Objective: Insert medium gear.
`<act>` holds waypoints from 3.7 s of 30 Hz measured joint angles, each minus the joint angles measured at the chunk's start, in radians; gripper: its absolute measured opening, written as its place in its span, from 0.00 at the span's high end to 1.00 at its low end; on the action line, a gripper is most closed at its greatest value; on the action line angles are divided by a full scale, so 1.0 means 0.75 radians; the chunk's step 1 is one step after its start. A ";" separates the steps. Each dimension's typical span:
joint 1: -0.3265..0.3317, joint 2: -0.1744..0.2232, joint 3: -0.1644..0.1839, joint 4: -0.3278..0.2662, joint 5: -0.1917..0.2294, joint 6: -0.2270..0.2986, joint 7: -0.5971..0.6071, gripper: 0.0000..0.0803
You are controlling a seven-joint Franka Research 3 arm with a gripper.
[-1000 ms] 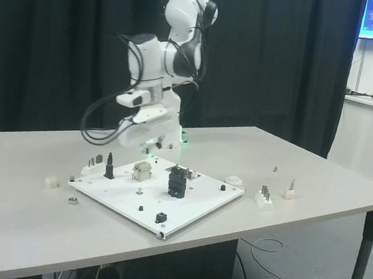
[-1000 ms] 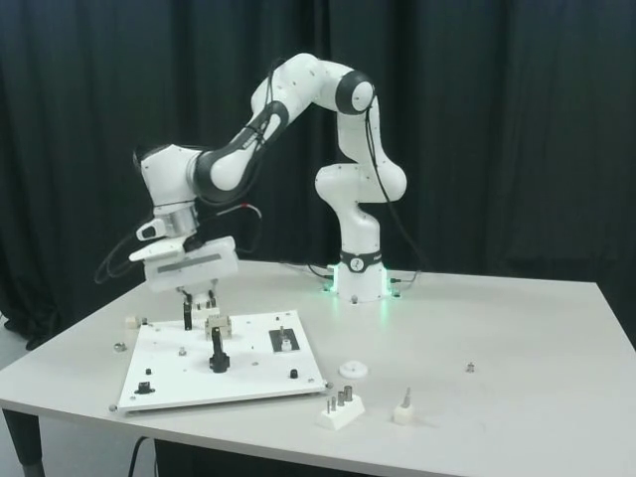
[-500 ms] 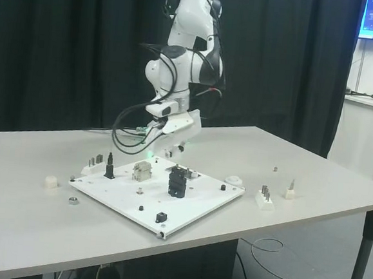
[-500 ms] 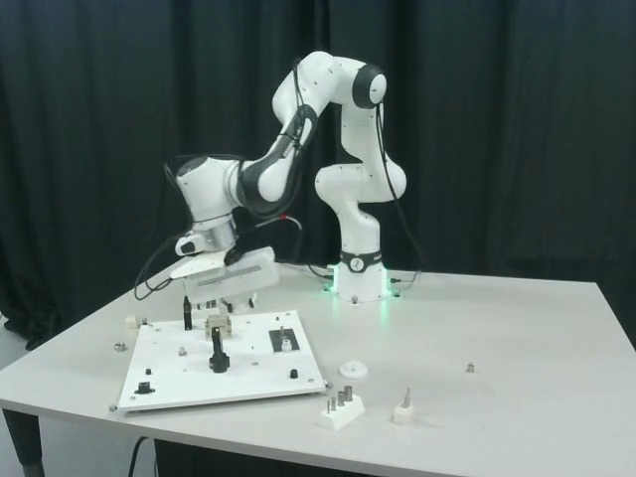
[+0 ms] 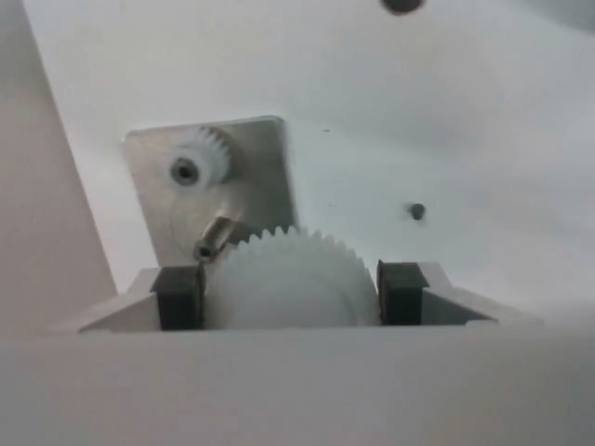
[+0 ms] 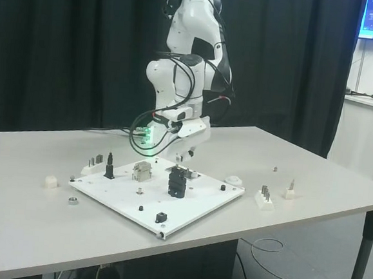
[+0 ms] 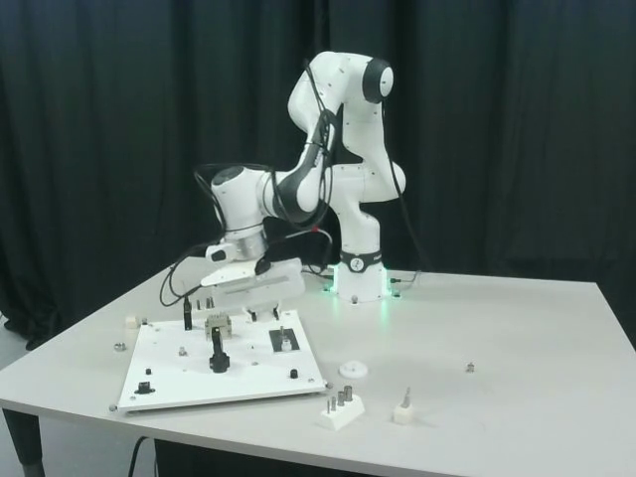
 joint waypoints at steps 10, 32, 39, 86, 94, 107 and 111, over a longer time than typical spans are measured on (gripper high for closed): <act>0.057 -0.036 0.002 -0.112 -0.043 0.143 0.035 0.51; 0.110 -0.032 0.006 -0.234 -0.047 0.332 0.037 0.51; 0.113 -0.026 0.010 -0.254 -0.047 0.364 0.037 0.51; 0.116 -0.031 0.042 -0.301 -0.043 0.431 0.052 0.51; 0.115 -0.031 0.042 -0.304 -0.043 0.444 0.052 0.51; 0.116 -0.017 0.054 -0.308 -0.043 0.468 0.052 0.51; 0.116 -0.003 0.061 -0.310 -0.040 0.485 0.052 0.51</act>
